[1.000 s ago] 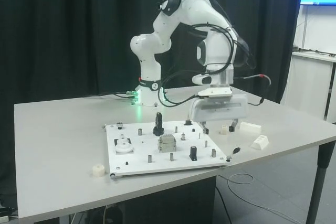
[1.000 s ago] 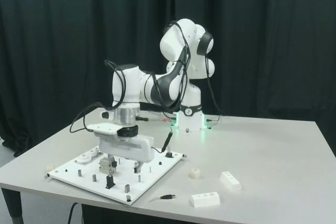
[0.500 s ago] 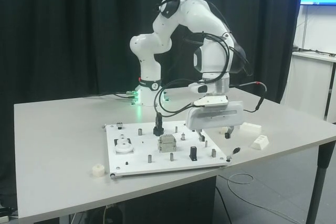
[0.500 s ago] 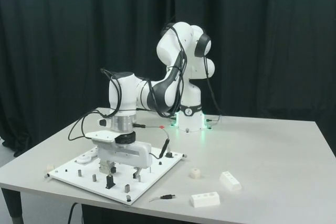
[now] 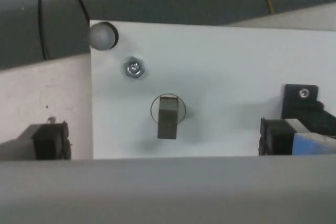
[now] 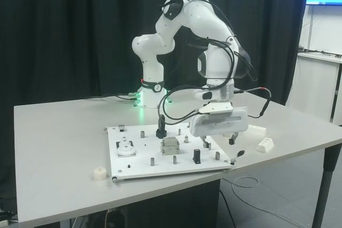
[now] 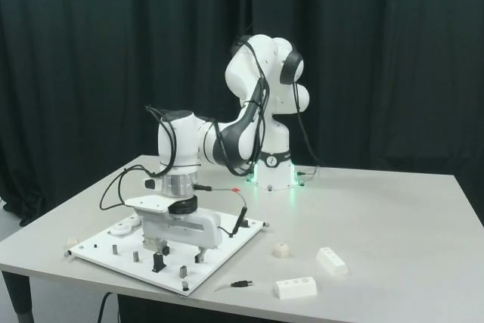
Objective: Remove square peg 4.
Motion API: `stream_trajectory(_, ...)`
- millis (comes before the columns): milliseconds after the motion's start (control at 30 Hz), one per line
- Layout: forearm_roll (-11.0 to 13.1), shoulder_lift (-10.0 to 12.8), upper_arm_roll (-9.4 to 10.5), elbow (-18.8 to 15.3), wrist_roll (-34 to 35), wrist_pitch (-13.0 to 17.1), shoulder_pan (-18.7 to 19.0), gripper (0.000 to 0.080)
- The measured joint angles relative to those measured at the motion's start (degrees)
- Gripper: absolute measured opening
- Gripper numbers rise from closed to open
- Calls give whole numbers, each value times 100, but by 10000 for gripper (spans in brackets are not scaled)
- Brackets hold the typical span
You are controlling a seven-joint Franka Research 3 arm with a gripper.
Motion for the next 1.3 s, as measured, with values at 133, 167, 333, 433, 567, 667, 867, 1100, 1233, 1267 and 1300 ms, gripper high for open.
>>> stream_trajectory(133,-117,57,23,26,2,-9,1,800)
stream_trajectory(167,-143,70,25,32,3,-15,2,800)
stream_trajectory(333,-270,108,38,41,9,-37,2,800)
stream_trajectory(433,-315,119,52,42,17,-49,-1,800)
stream_trajectory(567,-317,125,79,44,19,-61,-13,800)
stream_trajectory(667,-317,127,102,53,40,-85,-22,800)
stream_trajectory(867,-317,143,164,117,212,-177,-73,800)
stream_trajectory(1100,-317,224,174,242,334,-273,-121,800)
stream_trajectory(1233,-317,306,186,340,383,-308,-155,800)
stream_trajectory(1267,-317,328,192,367,391,-320,-164,800)
stream_trajectory(1300,-317,351,197,393,397,-329,-174,800)
